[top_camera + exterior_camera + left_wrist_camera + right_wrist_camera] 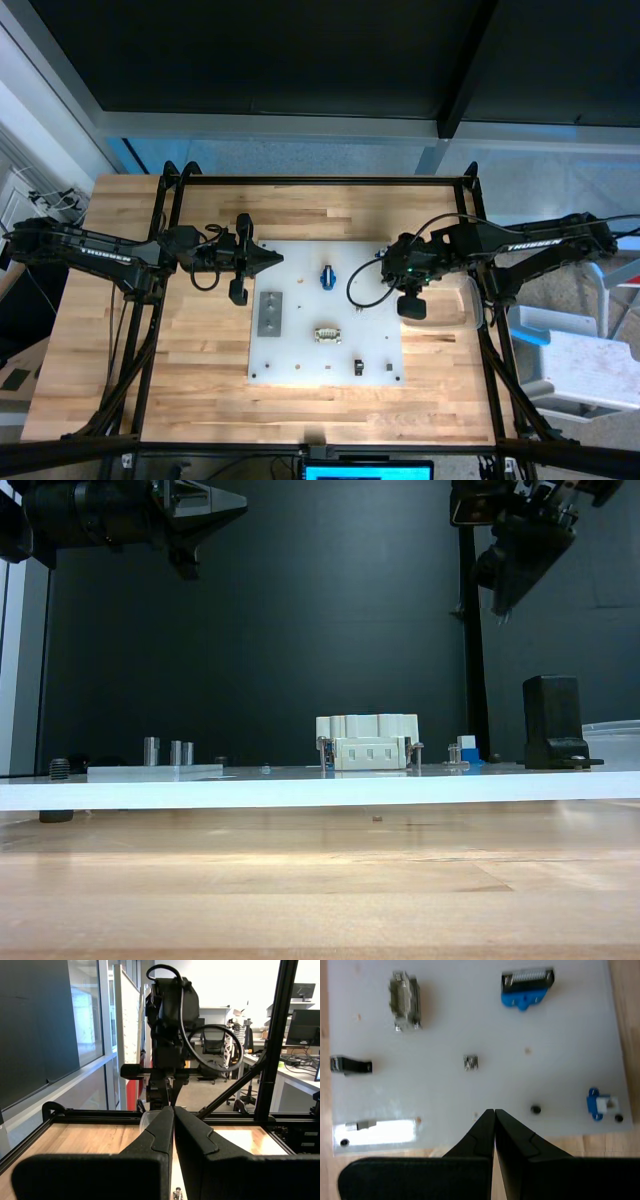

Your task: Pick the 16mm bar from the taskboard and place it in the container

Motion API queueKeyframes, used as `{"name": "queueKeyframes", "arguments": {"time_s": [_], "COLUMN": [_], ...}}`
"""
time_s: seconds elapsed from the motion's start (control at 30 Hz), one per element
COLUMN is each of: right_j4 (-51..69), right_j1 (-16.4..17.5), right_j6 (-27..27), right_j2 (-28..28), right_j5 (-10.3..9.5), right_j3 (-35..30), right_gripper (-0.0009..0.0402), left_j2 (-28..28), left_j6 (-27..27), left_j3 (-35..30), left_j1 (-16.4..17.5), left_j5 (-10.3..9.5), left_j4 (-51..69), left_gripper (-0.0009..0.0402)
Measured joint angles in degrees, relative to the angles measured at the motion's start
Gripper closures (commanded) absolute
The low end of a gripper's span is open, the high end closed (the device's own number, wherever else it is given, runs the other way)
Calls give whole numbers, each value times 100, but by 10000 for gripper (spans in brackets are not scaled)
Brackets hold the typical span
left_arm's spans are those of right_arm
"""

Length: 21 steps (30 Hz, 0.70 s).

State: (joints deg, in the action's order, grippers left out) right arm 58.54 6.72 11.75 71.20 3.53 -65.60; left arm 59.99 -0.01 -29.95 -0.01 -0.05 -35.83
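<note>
The white taskboard (300, 350) lies mid-table, also shown in the right wrist view (560, 1035). Short grey pegs (150, 751) stand on its grey block (271, 312). The 16mm bar seems to be one of them, but I cannot tell which. The see-through container (462, 308) sits just off the board's right edge, and its rim shows in the low view (612, 728). My right gripper (392, 264) (494, 1111) hangs shut and empty high over the board's far right corner. My left gripper (277, 260) (173, 1108) is shut and empty, level above the board's far left edge.
On the board stand a blue knob (327, 277), a silver connector (327, 335) and a small black upright block (359, 366). A black metal frame (320, 181) runs around the wooden table.
</note>
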Motion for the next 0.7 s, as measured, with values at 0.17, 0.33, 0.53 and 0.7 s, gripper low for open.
{"name": "queueKeyframes", "arguments": {"time_s": [0.17, 0.33, 0.53, 0.7], "right_j4": [302, 590, 654, 658], "right_j1": [330, 623, 896, 1102], "right_j6": [195, 431, 708, 942], "right_j2": [262, 503, 713, 817], "right_j5": [9, -4, -13, -11], "right_j3": [-170, -389, -413, -415], "right_gripper": [393, 393, 393, 393], "left_j2": [-2, 0, -2, 0], "left_j6": [-2, -2, 0, 0], "left_j3": [0, 2, 0, 2], "left_j1": [0, 0, 0, 0], "left_j5": [0, 0, 2, 2], "left_j4": [0, 0, 0, 0], "left_gripper": [393, 393, 393, 393]}}
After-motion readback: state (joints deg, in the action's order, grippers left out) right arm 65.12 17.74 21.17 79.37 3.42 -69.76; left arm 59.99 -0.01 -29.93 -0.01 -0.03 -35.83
